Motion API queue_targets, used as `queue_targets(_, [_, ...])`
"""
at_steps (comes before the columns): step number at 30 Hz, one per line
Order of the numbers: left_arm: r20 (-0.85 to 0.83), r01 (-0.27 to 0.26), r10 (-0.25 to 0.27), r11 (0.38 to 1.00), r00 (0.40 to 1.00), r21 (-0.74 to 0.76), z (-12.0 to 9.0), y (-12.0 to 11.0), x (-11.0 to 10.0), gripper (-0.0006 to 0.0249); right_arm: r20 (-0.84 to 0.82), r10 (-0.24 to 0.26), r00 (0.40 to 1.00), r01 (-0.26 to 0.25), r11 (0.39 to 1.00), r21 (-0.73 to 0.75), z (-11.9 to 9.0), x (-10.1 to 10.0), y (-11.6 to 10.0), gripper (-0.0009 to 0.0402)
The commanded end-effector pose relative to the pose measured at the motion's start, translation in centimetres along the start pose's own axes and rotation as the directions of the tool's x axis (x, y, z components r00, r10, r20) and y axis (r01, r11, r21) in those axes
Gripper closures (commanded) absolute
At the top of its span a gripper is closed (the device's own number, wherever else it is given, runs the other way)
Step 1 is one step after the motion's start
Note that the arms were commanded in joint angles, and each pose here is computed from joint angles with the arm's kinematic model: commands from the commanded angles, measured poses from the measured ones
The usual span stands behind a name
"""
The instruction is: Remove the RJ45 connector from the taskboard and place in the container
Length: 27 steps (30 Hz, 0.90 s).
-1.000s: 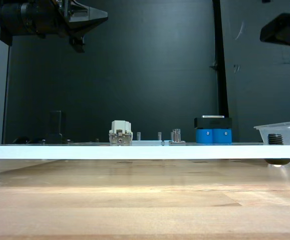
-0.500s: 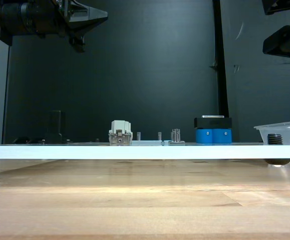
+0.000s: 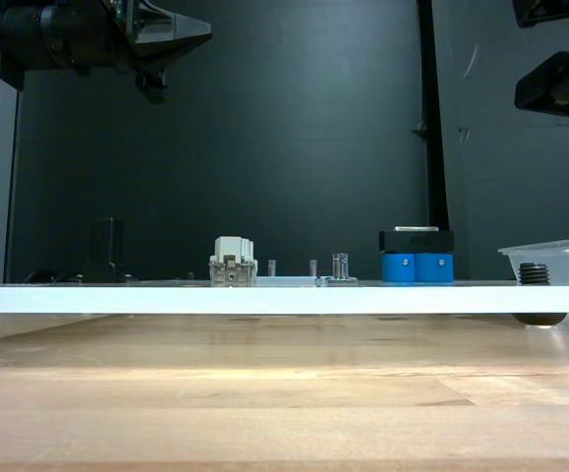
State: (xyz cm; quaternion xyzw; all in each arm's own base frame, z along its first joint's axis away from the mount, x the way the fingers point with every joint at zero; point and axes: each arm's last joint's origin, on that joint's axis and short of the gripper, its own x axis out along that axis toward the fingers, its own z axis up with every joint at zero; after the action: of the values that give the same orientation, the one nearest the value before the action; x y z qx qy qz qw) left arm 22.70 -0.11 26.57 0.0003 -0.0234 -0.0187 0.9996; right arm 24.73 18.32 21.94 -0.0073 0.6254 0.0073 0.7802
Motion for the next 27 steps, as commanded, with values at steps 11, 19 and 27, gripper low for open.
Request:
queue_targets(11, [0.0,0.0,0.0,1.0,1.0,0.0,0.0,0.0,0.0,0.0243,0.003,0.036,0.999,-0.036,0.999,-0.001,0.53,1.0,0.61,0.0284])
queue_targets(19, [0.0,0.0,0.0,1.0,1.0,0.0,0.0,0.01,0.0,0.0243,0.004,0.039,0.999,-0.039,0.999,0.0,0.56,1.0,0.61,0.032])
queue_targets(27, [0.0,0.0,0.0,1.0,1.0,0.0,0.0,0.01,0.0,0.0243,0.002,0.038,0.999,-0.038,0.999,0.0,0.55,1.01,0.59,0.0377])
